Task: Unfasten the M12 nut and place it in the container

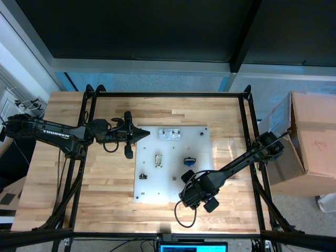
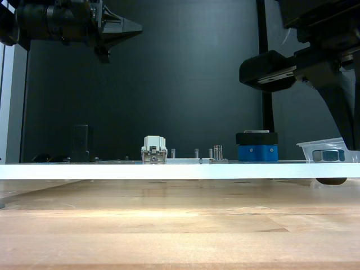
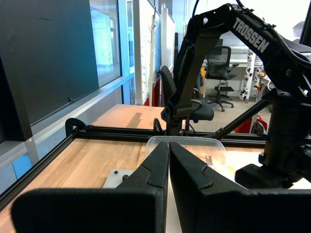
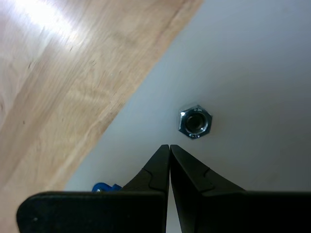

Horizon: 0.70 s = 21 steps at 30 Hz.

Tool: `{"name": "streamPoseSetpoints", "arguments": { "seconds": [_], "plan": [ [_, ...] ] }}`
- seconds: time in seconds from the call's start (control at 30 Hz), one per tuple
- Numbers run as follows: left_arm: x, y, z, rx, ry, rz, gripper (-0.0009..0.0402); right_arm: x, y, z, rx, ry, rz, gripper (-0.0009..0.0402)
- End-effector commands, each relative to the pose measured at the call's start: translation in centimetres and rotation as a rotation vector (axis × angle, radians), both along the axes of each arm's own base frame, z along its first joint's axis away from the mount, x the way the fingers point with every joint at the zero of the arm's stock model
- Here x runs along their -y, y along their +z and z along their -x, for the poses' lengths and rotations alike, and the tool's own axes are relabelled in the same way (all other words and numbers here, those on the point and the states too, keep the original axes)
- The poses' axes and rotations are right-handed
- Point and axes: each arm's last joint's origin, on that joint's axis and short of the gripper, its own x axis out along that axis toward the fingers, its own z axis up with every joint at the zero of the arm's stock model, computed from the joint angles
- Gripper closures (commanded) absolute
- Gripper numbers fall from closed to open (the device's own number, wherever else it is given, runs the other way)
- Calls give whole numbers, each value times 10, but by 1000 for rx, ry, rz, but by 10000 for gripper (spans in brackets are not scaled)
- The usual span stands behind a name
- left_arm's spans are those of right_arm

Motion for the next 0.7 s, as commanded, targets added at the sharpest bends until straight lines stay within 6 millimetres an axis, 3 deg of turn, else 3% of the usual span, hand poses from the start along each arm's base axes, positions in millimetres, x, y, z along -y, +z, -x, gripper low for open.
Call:
{"name": "streamPoseSetpoints", "arguments": {
  "seconds": [0.03, 0.47, 0.7],
  "plan": [
    [0, 0, 0, 0, 0, 0, 393, 0, 0, 0, 4, 116, 12, 393],
    [0, 0, 0, 0, 0, 0, 393, -1, 0, 0, 13, 222, 30, 377],
    [0, 0, 0, 0, 0, 0, 393, -1, 3, 1, 12, 65, 3, 379]
  ]
}}
